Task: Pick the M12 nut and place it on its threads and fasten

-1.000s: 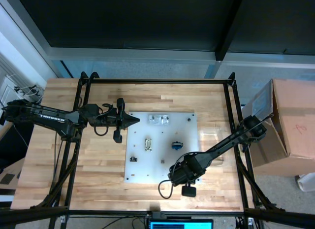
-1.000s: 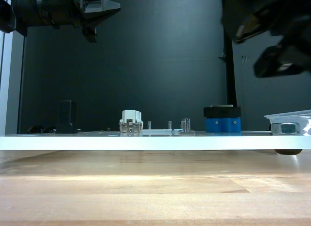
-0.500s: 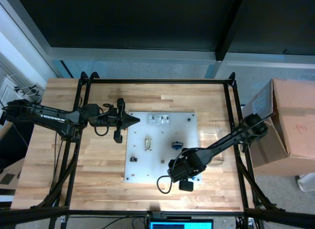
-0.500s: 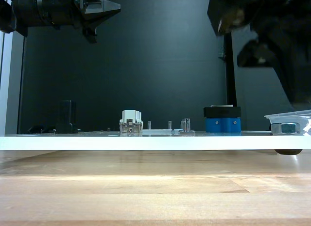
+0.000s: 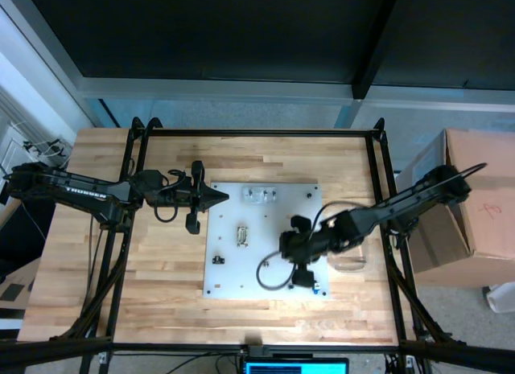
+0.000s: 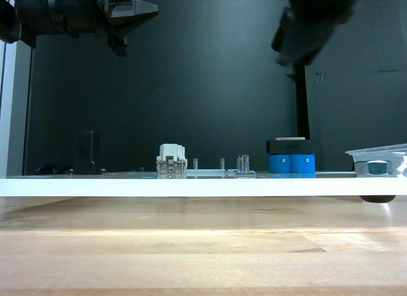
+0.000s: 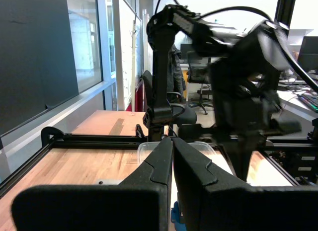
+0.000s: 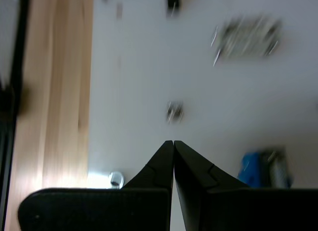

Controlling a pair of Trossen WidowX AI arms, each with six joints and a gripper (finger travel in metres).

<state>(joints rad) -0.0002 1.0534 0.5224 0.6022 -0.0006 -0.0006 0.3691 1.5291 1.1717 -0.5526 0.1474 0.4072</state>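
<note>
Logged white board [image 5: 241,269], pale wood table [image 5: 161,261] striped in planks, black left gripper [image 7: 172,138] and black right gripper [image 8: 173,141], blue block [image 6: 290,163] capped black, silver nut [image 6: 371,168], off-white connector [image 6: 171,161], brown cardboard box [image 5: 475,205] with a red mark, black backdrop [image 6: 210,86].

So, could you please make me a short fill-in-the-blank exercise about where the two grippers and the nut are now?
1. The left gripper, fingers shut, hangs over the ___ edge of the white board.
2. The right gripper, shut and empty, hangs above the white ___.
3. The silver nut is held by ___ gripper; it sits low at the board's near right edge, seemingly on its stud.

Missing words: left; board; neither.
</note>
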